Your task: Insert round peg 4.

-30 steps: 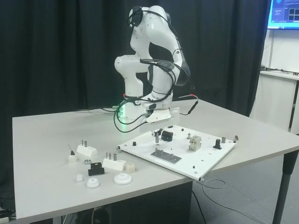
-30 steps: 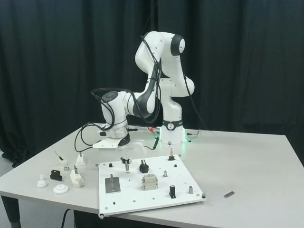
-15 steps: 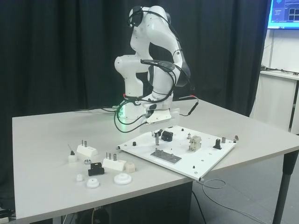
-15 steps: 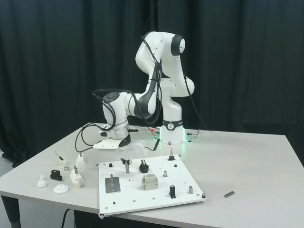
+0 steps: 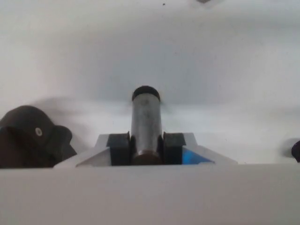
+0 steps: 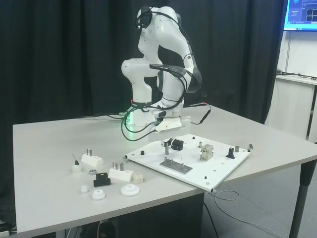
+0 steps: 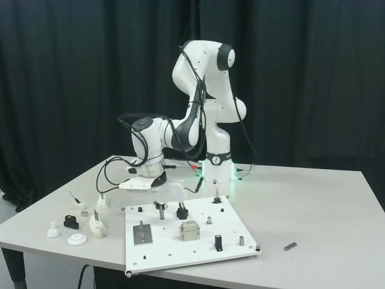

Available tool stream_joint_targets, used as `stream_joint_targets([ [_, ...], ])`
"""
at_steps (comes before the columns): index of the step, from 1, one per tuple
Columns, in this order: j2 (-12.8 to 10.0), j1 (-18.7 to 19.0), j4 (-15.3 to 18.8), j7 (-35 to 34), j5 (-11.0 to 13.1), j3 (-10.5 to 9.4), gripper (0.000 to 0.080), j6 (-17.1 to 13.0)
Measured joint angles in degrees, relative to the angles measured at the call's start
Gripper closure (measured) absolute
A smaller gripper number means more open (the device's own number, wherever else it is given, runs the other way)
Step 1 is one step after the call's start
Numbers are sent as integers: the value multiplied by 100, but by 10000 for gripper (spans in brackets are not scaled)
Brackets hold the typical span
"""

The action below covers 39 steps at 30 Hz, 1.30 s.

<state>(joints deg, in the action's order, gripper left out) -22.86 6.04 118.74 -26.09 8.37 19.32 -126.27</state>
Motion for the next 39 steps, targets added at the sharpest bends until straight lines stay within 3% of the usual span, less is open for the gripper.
stream_joint_targets([
  [39, 38, 73, 130, -393, -89, 6, 656, -323],
])
